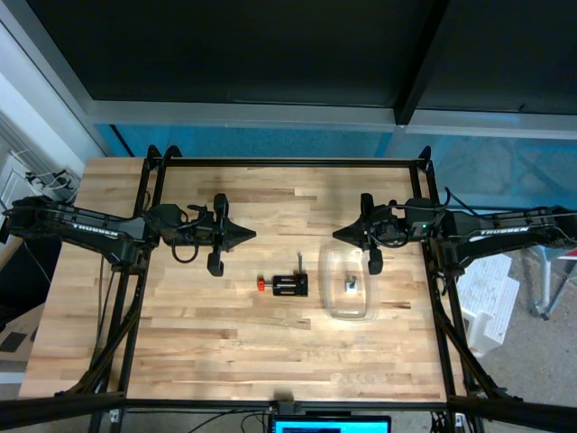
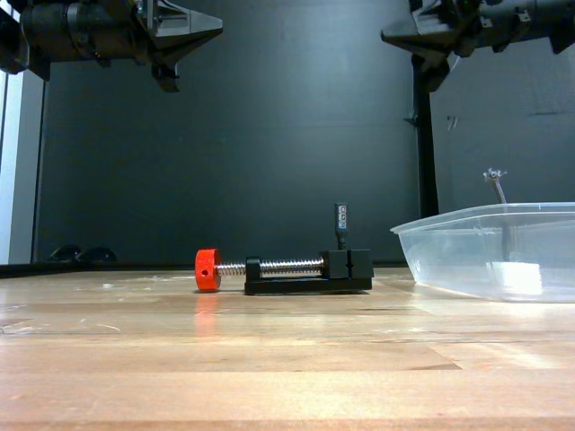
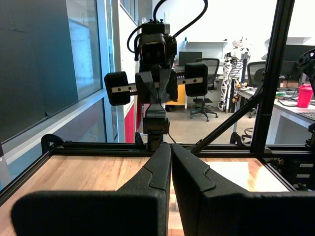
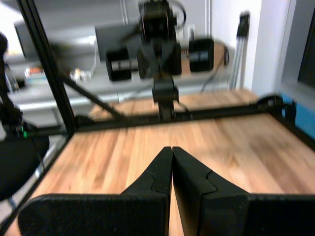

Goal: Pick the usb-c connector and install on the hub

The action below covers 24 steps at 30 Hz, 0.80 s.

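left hand [image 1: 251, 235] and right hand [image 1: 336, 234] hover high, each pinched together; usb-c connector [image 1: 351, 285] lies in tray [image 1: 361, 308].

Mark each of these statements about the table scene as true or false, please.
1. The left claw holds the connector. False: it is shut, empty, high above the table; the connector lies free in the clear tray.
2. The right claw is shut, empty, high above the table. True.
3. The clamp has a red knob. True.
4. The clamp stands inside the tray. False: it stands on the table beside it.
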Each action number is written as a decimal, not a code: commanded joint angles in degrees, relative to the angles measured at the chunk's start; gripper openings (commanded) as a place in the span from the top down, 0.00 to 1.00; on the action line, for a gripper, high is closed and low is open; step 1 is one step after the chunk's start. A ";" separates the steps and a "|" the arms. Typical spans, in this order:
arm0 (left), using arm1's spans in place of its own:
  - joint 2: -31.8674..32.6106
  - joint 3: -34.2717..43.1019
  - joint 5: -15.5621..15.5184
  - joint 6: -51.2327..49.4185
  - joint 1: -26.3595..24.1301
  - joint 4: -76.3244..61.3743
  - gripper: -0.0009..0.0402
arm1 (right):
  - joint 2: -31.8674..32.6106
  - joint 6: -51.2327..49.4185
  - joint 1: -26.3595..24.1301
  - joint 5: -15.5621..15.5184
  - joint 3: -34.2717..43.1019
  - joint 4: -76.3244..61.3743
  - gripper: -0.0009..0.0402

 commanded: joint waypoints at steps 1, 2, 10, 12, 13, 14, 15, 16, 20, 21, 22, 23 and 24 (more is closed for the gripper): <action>0.02 0.00 -0.02 0.02 0.00 0.00 0.98 | -0.13 -0.66 0.44 0.31 3.48 -10.19 0.98; 0.02 0.00 -0.02 0.02 0.02 0.00 0.98 | -0.09 -0.70 0.63 0.44 4.48 -12.90 0.98; 0.02 0.00 0.00 0.02 0.00 0.00 0.98 | 0.00 -0.70 1.16 0.48 10.43 -31.76 0.98; 0.02 0.00 0.00 0.02 0.02 0.00 0.98 | 0.02 -0.66 1.22 0.46 11.45 -35.69 0.98; 0.02 0.00 -0.02 0.02 0.00 0.00 0.98 | 0.15 -0.66 1.33 0.46 11.91 -37.66 0.98; 0.02 0.00 0.00 0.02 0.00 0.00 0.98 | 0.35 -0.66 1.46 0.44 12.35 -39.50 0.98; 0.02 0.00 0.00 0.02 0.02 0.00 0.98 | 0.37 -0.72 1.62 0.44 12.76 -41.33 0.98; 0.02 0.00 0.00 0.02 0.00 0.00 0.98 | 0.37 -0.90 1.84 0.44 13.07 -42.97 0.98; 0.02 0.00 0.00 0.02 0.00 0.00 0.98 | 0.37 -1.73 2.60 0.44 14.45 -49.59 0.98; 0.02 0.00 0.00 0.02 0.02 0.00 0.98 | 0.39 -1.70 2.84 0.44 14.71 -51.08 0.98; 0.02 0.00 0.00 0.02 0.02 0.00 0.98 | 0.48 -1.70 3.10 0.46 14.93 -52.33 0.98; 0.02 0.00 0.00 0.02 0.00 0.00 0.98 | 0.50 -1.68 3.34 0.44 15.17 -53.59 0.98; 0.02 0.00 0.00 0.02 0.00 0.00 0.98 | 0.63 -1.62 3.69 0.46 15.43 -54.80 0.98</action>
